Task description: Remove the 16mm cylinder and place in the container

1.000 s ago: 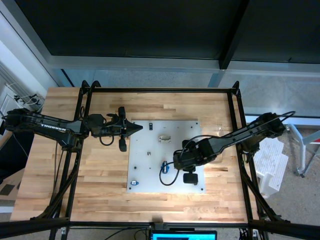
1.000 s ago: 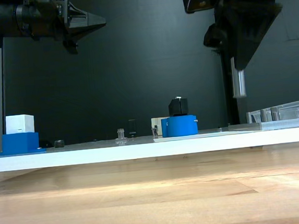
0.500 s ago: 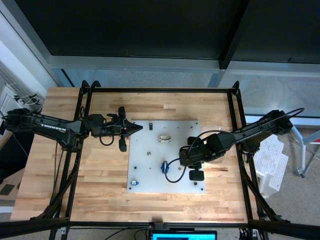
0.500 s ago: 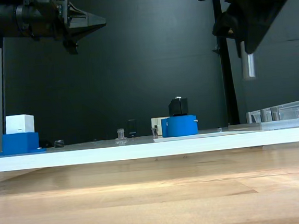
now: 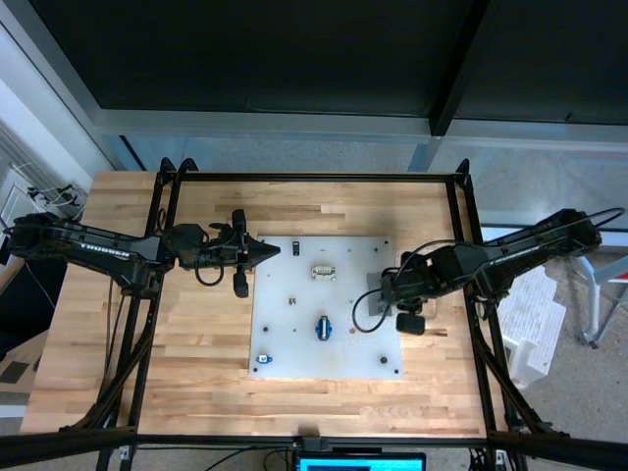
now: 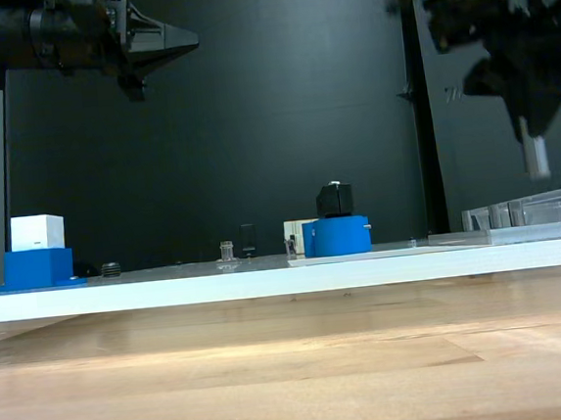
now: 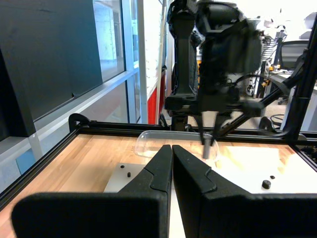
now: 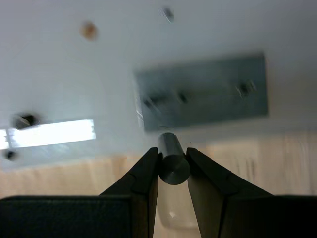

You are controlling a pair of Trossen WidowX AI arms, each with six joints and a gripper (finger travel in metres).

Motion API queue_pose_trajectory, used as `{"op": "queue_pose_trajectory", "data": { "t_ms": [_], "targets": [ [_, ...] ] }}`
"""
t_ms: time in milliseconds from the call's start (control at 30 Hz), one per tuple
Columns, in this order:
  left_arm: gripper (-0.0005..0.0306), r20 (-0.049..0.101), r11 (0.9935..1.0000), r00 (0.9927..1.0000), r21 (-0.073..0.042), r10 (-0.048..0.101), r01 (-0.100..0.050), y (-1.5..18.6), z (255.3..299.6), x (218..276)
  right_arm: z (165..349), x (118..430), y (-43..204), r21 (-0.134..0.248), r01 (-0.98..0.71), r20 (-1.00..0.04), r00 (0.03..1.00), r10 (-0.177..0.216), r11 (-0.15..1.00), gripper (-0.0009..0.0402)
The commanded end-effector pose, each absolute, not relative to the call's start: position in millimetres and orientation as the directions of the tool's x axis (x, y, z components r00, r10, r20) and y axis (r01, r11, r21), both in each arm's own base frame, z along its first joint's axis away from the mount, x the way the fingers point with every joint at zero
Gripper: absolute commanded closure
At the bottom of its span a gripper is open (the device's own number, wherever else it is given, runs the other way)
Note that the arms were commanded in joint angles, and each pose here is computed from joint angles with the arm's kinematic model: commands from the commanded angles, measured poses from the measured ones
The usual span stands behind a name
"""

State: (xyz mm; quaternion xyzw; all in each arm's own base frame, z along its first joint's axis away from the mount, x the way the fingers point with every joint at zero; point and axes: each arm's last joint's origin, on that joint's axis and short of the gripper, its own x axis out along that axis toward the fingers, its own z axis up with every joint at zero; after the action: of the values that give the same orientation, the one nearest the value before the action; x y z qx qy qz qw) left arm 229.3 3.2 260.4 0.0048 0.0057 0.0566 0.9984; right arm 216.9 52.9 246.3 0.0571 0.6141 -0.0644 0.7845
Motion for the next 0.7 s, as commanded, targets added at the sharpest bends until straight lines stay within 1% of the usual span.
{"op": "queue_pose_trajectory", "data": {
  "t_ms": [33, 67, 400, 533, 600, 700],
  "targets": [
    [0.03, -0.011, 0.9935, 0.99348, 0.011, 0.113, -0.113, 3.3, 260.3, 229.3, 237.6, 203.2, 46.7, 0.008, 0.201, -0.975, 0.219, -0.037, 0.98, 0.0393],
    [0.03, -0.011, 0.99359, 0.99357, 0.011, 0.113, -0.113, 3.2, 260.3, 229.3, 235.6, 198.8, 45.4, 0.009, 0.208, -0.975, 0.217, -0.037, 0.978, 0.0393],
    [0.03, -0.011, 0.9935, 0.99348, 0.011, 0.113, -0.113, 3.3, 260.3, 229.3, 214.6, 167.8, 37.6, 0.007, 0.276, -0.982, 0.185, -0.046, 0.961, 0.0393],
    [0.03, -0.011, 0.9935, 0.99348, 0.011, 0.113, -0.113, 3.3, 260.3, 229.3, 204.4, 161.0, 36.0, -0.004, 0.304, -0.987, 0.153, -0.053, 0.953, 0.0392],
    [0.03, -0.011, 0.99355, 0.99353, 0.011, 0.113, -0.113, 3.2, 260.3, 229.3, 198.4, 158.3, 35.3, -0.012, 0.312, -0.989, 0.135, -0.057, 0.95, 0.0386],
    [0.03, -0.011, 0.99359, 0.99357, 0.011, 0.113, -0.113, 3.2, 260.3, 229.3, 191.3, 156.3, 34.9, -0.014, 0.323, -0.99, 0.129, -0.059, 0.946, 0.0366]
  ]
}}
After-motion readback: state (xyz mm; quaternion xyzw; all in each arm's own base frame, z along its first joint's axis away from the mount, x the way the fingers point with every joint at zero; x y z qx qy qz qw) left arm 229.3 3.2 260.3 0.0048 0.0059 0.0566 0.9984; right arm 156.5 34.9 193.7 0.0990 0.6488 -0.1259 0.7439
